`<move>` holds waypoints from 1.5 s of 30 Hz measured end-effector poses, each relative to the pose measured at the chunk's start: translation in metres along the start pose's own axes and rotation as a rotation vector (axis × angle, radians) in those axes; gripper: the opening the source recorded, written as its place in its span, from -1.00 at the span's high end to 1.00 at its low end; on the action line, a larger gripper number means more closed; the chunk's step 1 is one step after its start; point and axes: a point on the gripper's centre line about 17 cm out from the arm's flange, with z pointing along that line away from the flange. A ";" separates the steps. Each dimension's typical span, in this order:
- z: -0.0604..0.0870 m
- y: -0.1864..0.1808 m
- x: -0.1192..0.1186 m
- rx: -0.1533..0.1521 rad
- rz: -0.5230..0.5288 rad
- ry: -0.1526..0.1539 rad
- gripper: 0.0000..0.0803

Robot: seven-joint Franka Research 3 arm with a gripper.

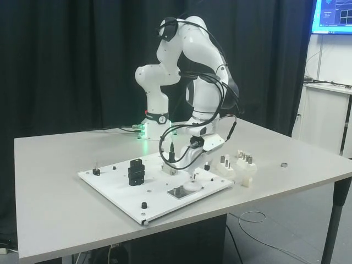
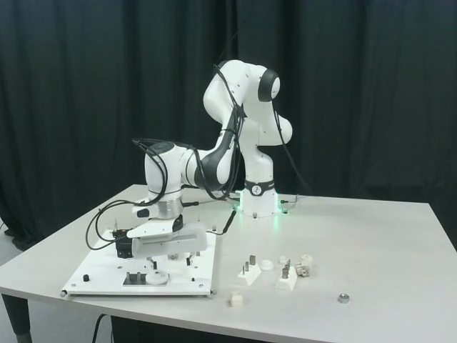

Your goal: Pick medium gear.

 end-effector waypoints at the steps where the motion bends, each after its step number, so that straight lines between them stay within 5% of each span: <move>1: -0.001 0.000 0.000 0.000 0.001 0.001 -0.99; 45: -0.026 0.004 -0.009 0.016 0.097 0.001 -0.99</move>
